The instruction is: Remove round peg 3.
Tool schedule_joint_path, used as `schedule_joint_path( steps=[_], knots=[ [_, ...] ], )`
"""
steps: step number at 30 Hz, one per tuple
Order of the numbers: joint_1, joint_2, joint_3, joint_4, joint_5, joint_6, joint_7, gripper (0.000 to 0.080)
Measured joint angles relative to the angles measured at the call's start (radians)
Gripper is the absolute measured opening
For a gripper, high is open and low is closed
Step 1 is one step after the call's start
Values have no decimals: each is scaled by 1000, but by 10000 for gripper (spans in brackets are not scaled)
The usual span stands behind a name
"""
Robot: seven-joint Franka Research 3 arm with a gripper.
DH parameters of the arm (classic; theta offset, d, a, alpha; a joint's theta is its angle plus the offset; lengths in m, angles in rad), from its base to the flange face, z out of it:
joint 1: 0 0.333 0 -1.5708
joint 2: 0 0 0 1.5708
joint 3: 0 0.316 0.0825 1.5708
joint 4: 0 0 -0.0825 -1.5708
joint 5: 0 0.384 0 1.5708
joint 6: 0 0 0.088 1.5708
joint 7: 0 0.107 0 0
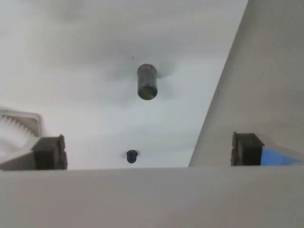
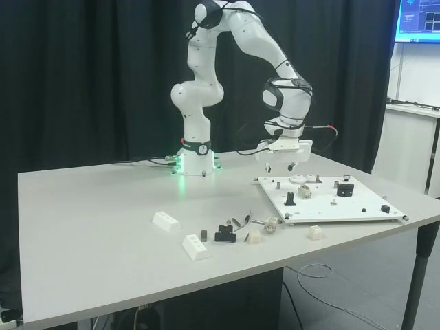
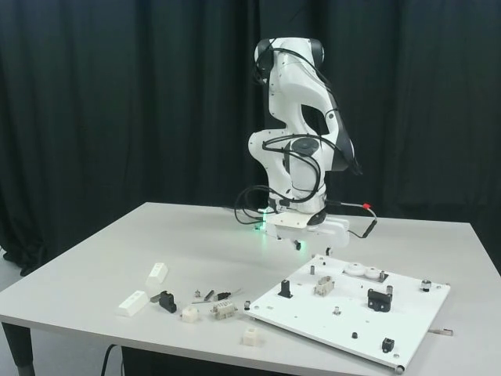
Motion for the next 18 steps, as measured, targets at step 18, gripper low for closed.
schedule_joint_path(
  steps=[18],
  knots=[
    [0,14,-2,-4,-6,44,0,797]
  ],
)
